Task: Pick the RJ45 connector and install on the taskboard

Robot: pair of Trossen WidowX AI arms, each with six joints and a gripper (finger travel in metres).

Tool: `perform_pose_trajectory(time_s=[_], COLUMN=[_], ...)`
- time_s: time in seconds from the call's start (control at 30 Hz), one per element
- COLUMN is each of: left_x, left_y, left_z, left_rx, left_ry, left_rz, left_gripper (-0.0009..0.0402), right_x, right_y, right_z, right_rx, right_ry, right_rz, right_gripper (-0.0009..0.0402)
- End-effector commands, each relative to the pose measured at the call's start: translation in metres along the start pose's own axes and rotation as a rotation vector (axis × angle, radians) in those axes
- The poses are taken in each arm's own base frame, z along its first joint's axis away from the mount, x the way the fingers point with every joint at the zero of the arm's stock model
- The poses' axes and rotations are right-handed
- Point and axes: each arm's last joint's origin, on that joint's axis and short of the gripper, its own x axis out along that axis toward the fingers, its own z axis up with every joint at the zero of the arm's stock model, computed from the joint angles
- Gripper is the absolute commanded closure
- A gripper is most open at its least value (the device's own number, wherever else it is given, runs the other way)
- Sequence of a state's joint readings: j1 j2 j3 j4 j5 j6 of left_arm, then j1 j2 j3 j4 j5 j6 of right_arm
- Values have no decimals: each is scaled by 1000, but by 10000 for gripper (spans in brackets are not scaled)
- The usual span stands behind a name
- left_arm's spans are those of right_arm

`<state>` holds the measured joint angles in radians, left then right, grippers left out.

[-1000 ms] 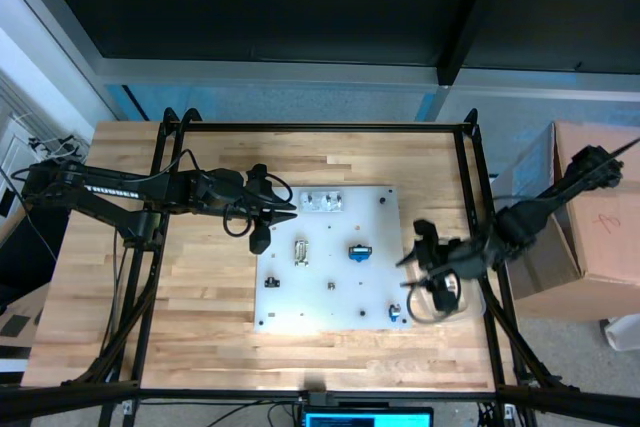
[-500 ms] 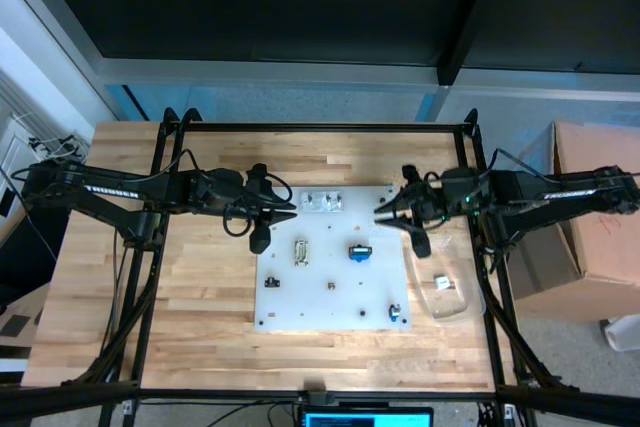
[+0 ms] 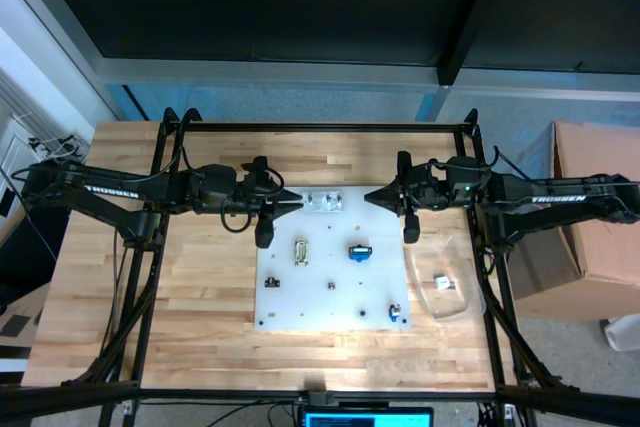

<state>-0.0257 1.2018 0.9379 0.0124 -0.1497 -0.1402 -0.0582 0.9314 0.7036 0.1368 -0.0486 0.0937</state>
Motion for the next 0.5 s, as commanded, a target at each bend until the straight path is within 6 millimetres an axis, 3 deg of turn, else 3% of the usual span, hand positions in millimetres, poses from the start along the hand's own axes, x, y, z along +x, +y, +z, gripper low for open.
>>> perform_pose_trajectory(time_s=[0.03,0.13,0.5], left_x=[-6,-17,-58], left_y=[0,2,14], left_z=[3,3,-36], left_rx=[30,52,16], left_ry=[-15,-53,-198], left_rz=[-9,-16,-34], left_gripper=[342,397,394], right_x=[-1,-1,-1], right_y=[-7,-8,-8], right_z=[-7,-10,-9], right_rx=[40,43,17], right_ry=[-58,-88,-114], right_rz=[9,-4,-19], right_gripper=[393,394,394])
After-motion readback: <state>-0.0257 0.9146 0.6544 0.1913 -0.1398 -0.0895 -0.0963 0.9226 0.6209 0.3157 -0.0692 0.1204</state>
